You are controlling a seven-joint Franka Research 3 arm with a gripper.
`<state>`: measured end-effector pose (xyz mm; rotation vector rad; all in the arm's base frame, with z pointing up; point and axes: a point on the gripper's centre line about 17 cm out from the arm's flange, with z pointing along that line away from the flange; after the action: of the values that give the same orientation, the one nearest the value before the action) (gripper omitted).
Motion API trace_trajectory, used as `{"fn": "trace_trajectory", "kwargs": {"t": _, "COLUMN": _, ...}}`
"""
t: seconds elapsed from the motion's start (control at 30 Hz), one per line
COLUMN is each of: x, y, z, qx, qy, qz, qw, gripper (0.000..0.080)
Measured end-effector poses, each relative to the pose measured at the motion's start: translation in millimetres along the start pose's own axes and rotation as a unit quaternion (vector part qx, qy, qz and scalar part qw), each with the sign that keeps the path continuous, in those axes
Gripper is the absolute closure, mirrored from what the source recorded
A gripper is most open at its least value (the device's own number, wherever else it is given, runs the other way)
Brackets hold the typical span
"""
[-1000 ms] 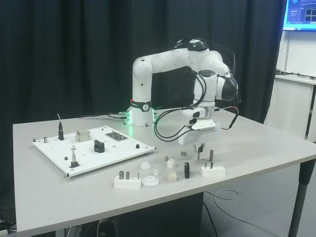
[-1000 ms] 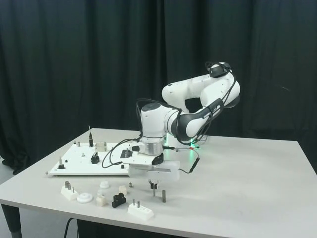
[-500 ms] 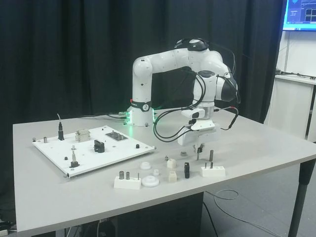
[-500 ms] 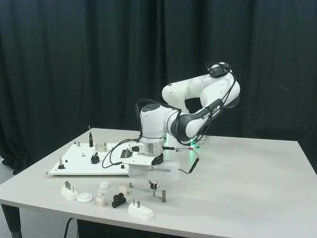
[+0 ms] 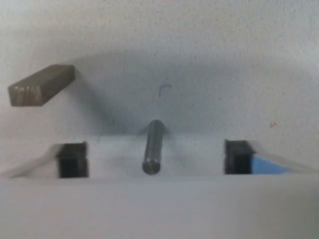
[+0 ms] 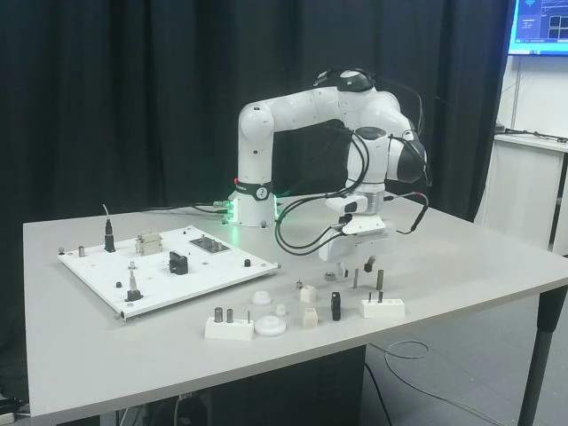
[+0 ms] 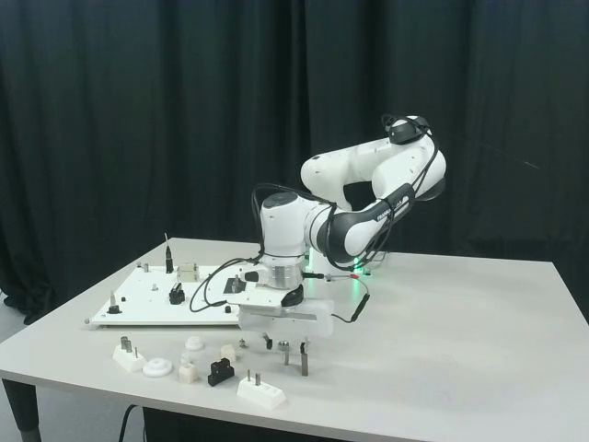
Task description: Place round peg 2.
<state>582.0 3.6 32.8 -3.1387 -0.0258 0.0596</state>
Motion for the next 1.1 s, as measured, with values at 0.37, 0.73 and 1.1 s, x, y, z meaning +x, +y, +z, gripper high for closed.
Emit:
{"fn": "trace_trajectory", "kwargs": {"t": 0.37, "x": 0.2, "y": -2.7, "z": -11.1, "qx": 0.003, "qy": 0.0, "qz": 0.009, "qw": 1.0, "gripper": 0.0051}}
{"fn": "trace_trajectory", "kwargs": {"t": 0.73, "x": -7.5, "y": -4.3, "z": -40.2, "qx": 0.004, "qy": -0.014, "qz": 0.013, "qw": 0.9998, "gripper": 0.0003}}
{"fn": "trace_trajectory", "kwargs": {"t": 1.1, "x": -10.8, "y": -6.4, "z": -58.9, "qx": 0.0, "qy": -0.019, "qz": 0.015, "qw": 0.9997, "gripper": 0.0003}}
